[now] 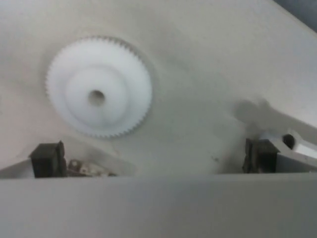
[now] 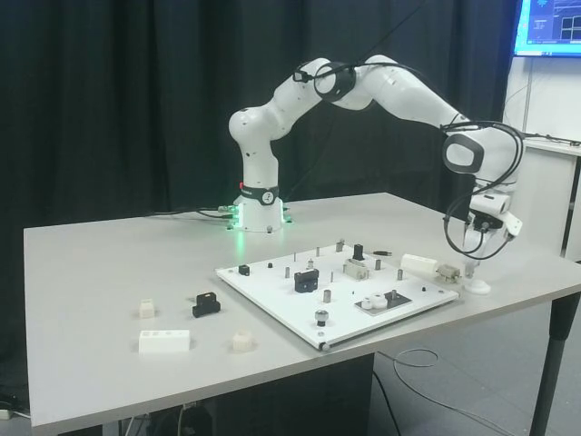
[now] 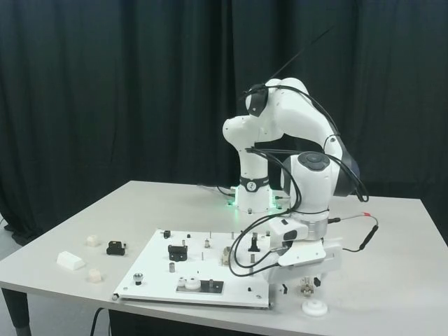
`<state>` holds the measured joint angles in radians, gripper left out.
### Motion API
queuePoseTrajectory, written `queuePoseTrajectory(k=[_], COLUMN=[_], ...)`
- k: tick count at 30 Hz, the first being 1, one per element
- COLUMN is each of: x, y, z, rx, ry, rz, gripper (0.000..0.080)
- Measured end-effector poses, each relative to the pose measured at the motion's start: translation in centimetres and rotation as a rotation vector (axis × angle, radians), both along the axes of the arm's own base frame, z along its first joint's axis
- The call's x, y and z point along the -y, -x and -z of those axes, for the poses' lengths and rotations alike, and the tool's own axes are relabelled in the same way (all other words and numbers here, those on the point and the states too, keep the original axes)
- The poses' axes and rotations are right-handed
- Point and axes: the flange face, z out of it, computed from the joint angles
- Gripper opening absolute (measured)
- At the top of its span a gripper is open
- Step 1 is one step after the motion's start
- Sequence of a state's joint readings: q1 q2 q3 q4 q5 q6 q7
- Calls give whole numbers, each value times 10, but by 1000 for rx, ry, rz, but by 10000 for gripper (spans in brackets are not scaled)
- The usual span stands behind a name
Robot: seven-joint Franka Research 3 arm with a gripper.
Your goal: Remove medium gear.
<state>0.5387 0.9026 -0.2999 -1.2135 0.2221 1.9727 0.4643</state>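
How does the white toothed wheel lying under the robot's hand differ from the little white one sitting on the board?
The medium gear lies flat on the bare grey table, off the white board; the small gear sits on the board. The medium gear is broader. It lies below the open pincer; the small one lies well away from it. Both are white.

White assembly board (image 2: 272, 291) on the grey table (image 2: 91, 272) — small loose blocks (image 2: 164, 341) lie beside it.

Even bright room light, blurred wrist view, soft table shadows
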Motion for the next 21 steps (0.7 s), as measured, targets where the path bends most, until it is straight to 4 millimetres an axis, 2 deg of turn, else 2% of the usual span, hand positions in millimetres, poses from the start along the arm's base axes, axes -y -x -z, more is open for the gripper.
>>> queuePoseTrajectory(k=[12,21], x=[19,23], y=[-5,-9], z=[-2,-13], rx=[-8,-12], ry=[28,27], rz=[-10,-10], gripper=[800,800])
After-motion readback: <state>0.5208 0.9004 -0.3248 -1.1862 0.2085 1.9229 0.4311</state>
